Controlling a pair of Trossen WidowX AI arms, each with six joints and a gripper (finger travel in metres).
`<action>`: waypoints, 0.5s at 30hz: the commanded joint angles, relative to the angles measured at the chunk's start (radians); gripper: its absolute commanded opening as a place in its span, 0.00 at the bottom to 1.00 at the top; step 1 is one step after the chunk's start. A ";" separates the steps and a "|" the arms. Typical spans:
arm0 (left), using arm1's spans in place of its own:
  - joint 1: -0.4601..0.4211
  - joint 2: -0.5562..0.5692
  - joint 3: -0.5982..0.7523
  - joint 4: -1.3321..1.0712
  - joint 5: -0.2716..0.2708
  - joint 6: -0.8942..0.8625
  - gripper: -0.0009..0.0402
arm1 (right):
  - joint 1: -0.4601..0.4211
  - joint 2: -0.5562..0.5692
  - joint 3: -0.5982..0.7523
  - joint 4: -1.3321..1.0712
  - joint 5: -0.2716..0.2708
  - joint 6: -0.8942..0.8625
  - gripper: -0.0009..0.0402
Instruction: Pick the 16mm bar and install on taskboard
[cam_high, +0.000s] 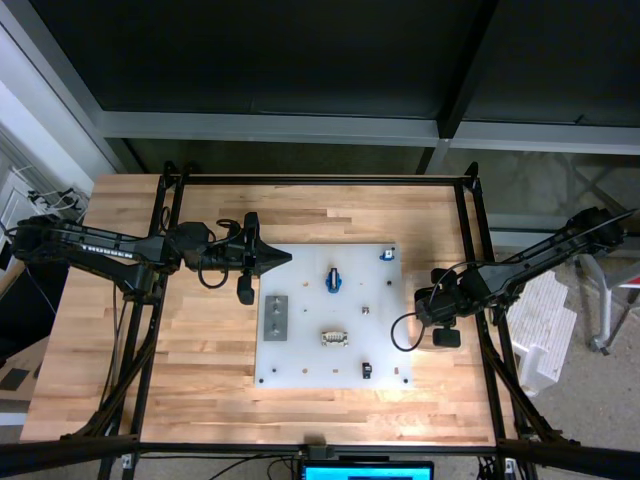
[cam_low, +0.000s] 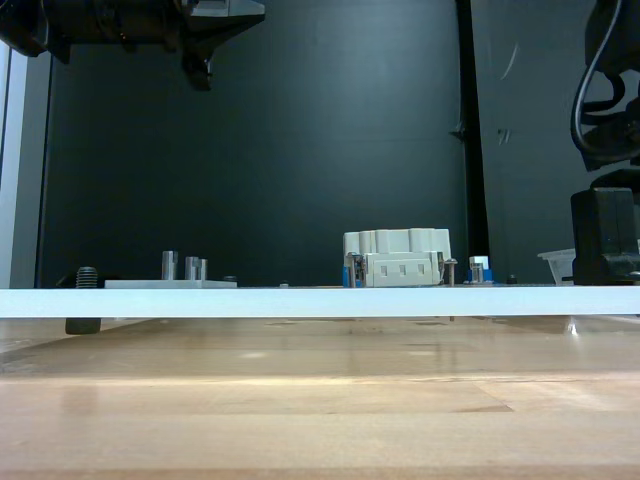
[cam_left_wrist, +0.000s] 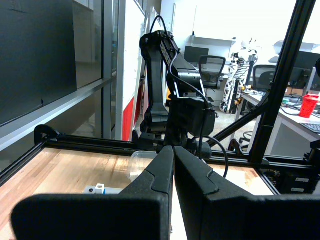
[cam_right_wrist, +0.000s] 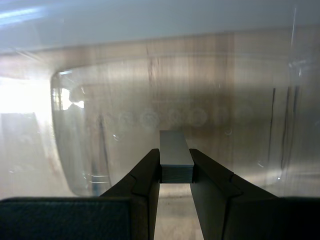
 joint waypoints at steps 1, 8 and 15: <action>0.000 0.000 0.000 0.000 0.000 0.000 0.02 | 0.000 0.000 0.024 -0.008 0.000 0.000 0.02; 0.000 0.000 0.000 0.000 0.000 0.000 0.02 | 0.000 0.000 0.100 -0.043 0.000 -0.030 0.02; 0.000 0.000 0.000 0.000 0.000 0.000 0.02 | 0.000 0.000 0.197 -0.161 0.000 -0.048 0.02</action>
